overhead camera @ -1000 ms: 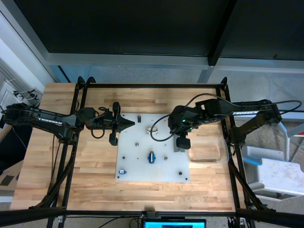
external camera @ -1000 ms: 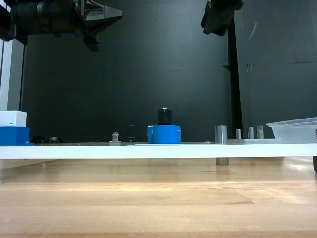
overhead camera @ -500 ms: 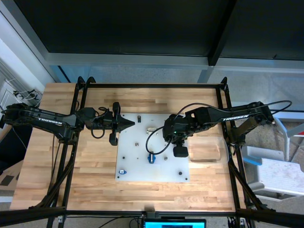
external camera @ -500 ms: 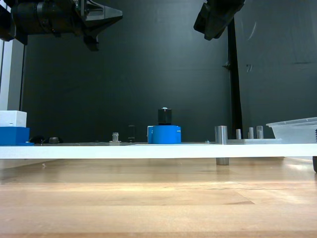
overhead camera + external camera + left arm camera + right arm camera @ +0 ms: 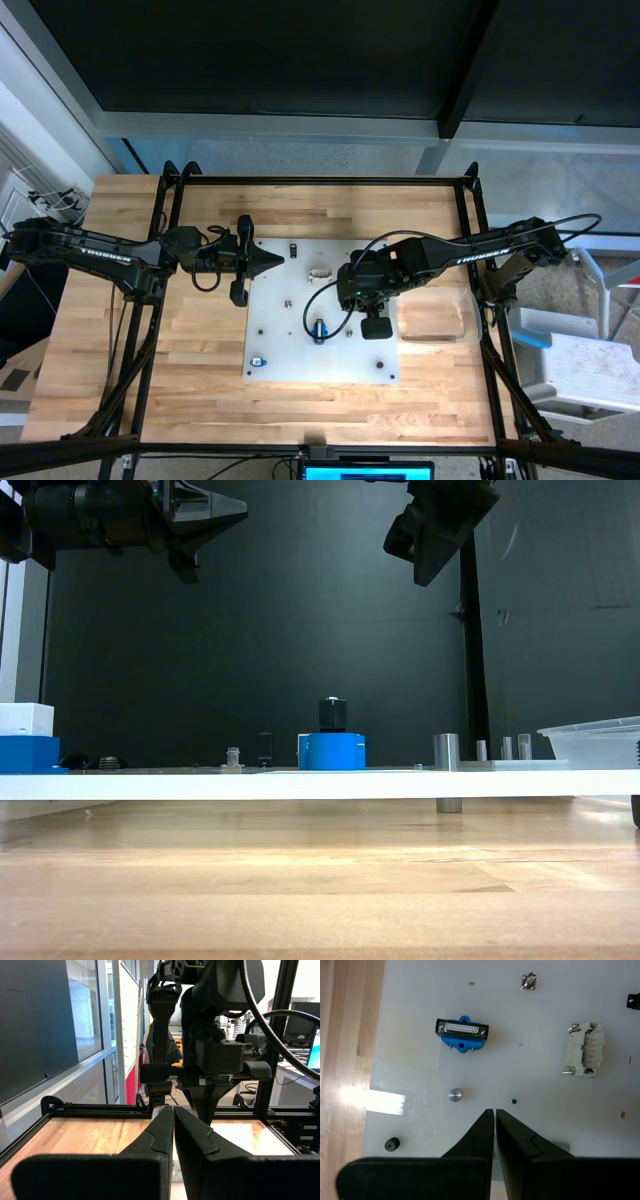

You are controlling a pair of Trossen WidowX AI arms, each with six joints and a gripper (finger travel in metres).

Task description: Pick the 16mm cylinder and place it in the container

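Black right end effector (image 5: pixel 494 1110), tips together, high over white board (image 5: pixel 290 362); left end effector (image 5: pixel 173 1108) likewise, above its left edge.

16mm cylinder (image 5: pixel 455 1094), seemingly the small grey round peg upright on the white board (image 5: pixel 530 1075), container (image 5: pixel 440 318), clear shallow tray beside the board
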